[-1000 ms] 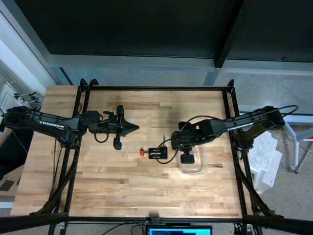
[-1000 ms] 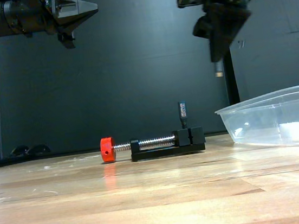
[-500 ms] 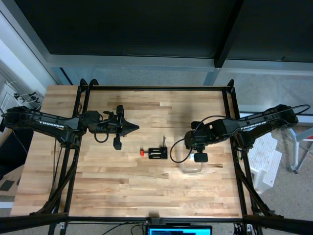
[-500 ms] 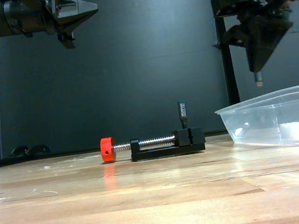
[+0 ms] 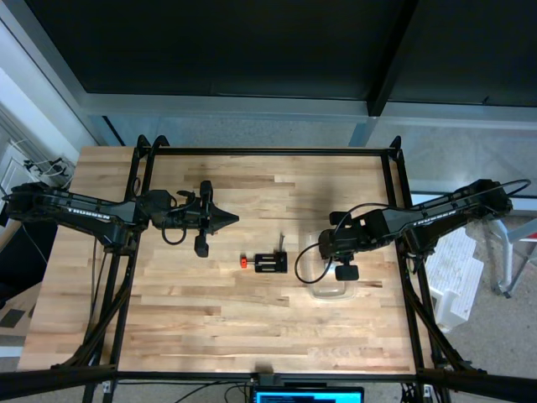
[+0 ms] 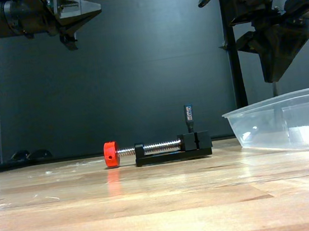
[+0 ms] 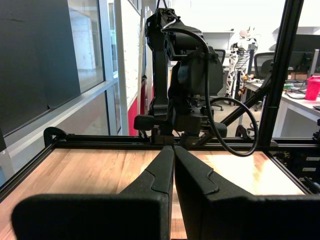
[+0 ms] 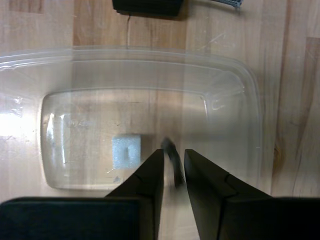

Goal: Remove the USB-C connector from taskboard and place in the container

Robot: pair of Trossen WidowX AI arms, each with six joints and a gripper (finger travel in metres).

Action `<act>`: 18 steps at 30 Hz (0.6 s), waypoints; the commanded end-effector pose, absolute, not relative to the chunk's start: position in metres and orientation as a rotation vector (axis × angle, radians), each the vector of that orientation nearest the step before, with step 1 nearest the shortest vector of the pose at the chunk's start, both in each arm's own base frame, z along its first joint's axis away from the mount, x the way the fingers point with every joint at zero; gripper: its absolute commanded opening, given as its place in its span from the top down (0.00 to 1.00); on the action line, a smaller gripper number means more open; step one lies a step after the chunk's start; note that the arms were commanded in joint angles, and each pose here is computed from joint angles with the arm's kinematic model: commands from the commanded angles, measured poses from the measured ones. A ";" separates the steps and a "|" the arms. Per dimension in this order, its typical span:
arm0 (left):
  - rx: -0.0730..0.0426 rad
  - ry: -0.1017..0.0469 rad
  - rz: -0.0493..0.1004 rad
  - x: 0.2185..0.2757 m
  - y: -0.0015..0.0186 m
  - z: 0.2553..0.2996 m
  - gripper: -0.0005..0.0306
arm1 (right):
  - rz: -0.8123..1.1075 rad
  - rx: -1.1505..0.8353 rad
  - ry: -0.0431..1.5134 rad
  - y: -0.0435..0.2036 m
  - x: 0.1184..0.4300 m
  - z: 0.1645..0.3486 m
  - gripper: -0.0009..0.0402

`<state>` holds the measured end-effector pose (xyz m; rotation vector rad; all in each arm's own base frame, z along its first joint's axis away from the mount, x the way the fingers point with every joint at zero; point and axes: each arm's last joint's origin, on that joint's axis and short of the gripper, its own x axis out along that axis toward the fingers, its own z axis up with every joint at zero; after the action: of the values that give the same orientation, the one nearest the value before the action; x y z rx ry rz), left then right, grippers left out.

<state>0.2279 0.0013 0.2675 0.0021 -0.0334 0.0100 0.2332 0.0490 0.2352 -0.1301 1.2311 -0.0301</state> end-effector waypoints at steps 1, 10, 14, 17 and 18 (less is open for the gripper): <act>0.002 -0.034 0.010 0.2280 0.0013 0.2676 0.98 | -0.028 -0.131 1.232 0.050 0.233 0.235 0.77; 0.002 -0.034 0.010 0.2280 0.0014 0.2676 0.98 | -0.033 -0.115 1.214 0.051 0.235 0.239 0.57; 0.002 -0.034 0.010 0.2280 0.0013 0.2676 0.98 | -0.031 -0.114 1.207 0.051 0.236 0.241 0.52; 0.002 -0.034 0.010 0.2280 0.0013 0.2676 0.98 | -0.031 -0.114 1.207 0.051 0.236 0.241 0.51; 0.002 -0.034 0.010 0.2280 0.0013 0.2676 0.98 | -0.031 -0.114 1.207 0.051 0.236 0.241 0.51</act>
<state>0.2279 0.0013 0.2676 0.0021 -0.0338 0.0100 0.2356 0.0513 0.2409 -0.1146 1.2074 -0.0307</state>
